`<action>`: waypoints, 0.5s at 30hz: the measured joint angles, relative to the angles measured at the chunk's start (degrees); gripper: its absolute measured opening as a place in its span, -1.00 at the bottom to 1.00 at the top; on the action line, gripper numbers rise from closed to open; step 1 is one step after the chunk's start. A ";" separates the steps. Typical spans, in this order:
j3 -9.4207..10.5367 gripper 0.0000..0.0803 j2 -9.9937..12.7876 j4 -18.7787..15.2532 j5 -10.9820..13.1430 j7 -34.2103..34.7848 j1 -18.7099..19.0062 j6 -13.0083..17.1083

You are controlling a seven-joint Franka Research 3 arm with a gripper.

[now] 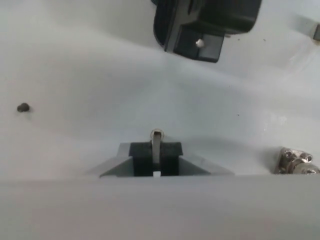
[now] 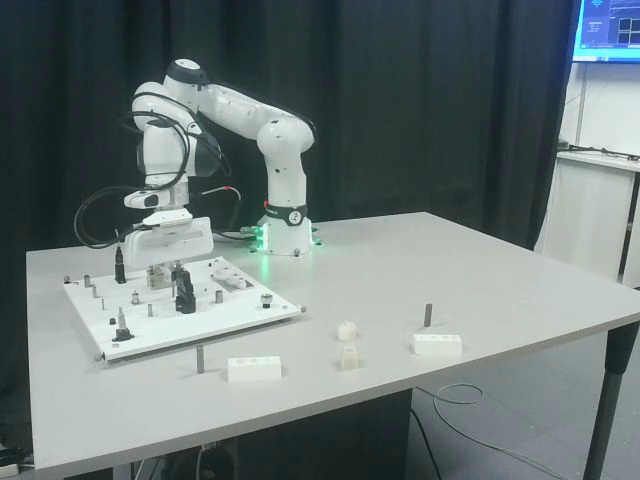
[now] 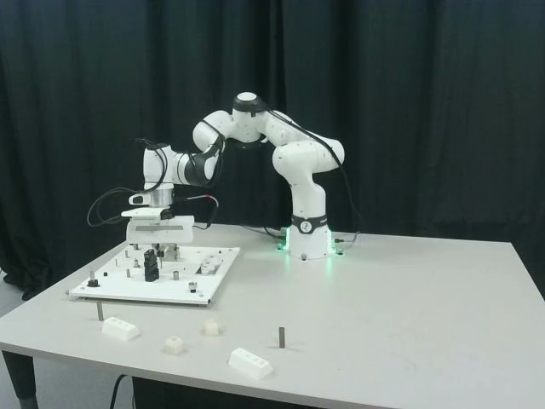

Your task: Insert square peg 1.

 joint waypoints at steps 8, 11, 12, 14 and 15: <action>-0.04 -0.93 0.00 0.00 0.00 -2.80 0.08 0.08; -0.05 -0.93 -0.01 0.01 0.00 -3.47 0.10 0.12; -0.05 -0.93 -0.01 0.01 0.00 -3.59 0.10 0.13; -0.07 -0.93 -0.01 0.04 0.00 -3.63 0.11 0.18; -0.09 -0.93 -0.01 0.07 0.00 -3.63 0.12 0.23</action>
